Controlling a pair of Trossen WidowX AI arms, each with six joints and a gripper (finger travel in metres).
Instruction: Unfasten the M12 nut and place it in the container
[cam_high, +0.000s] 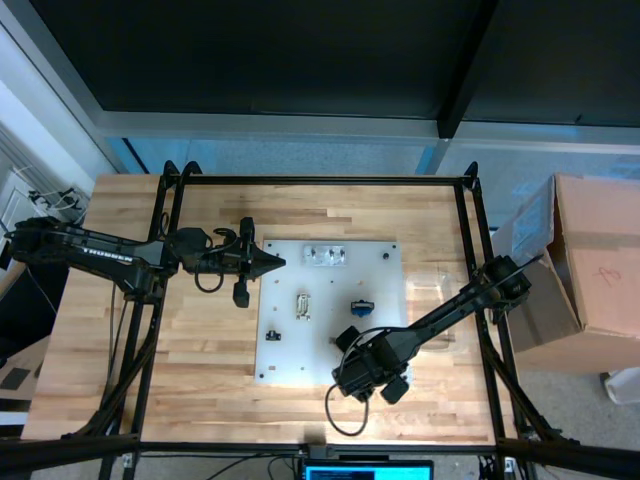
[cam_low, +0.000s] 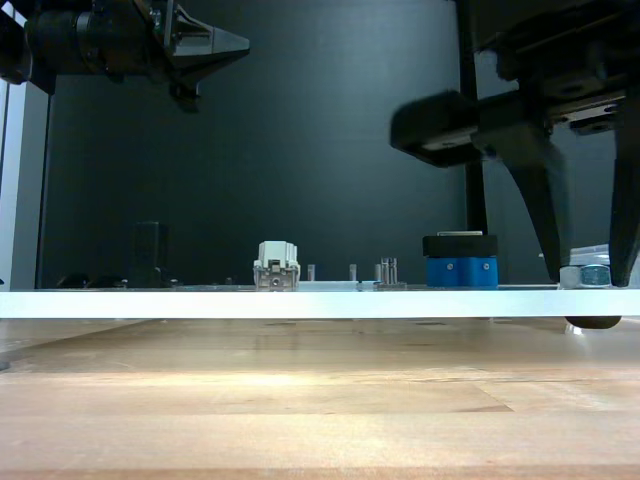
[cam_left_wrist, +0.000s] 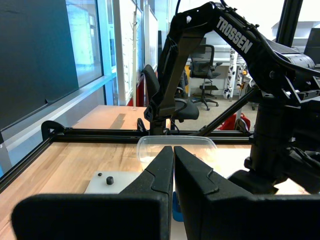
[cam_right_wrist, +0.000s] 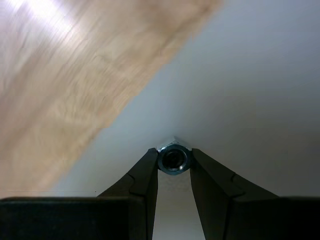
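Desk (cam_low: 300, 400) wood nearest. Right jaws reach down at near right edge of board (cam_high: 285, 350), clenched on nut (cam_right_wrist: 173, 160), which sits at board level, apparently on its stud; likely gripped for turning. Left jaws clenched empty, high over board's far left, out of the way. Container (cam_high: 432, 285) waits right of board.

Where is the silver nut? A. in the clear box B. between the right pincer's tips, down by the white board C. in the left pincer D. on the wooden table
B: the right pincer grips the silver nut low at the white board, whether on its stud I cannot tell; the left pincer hangs shut and empty above the board's left edge.
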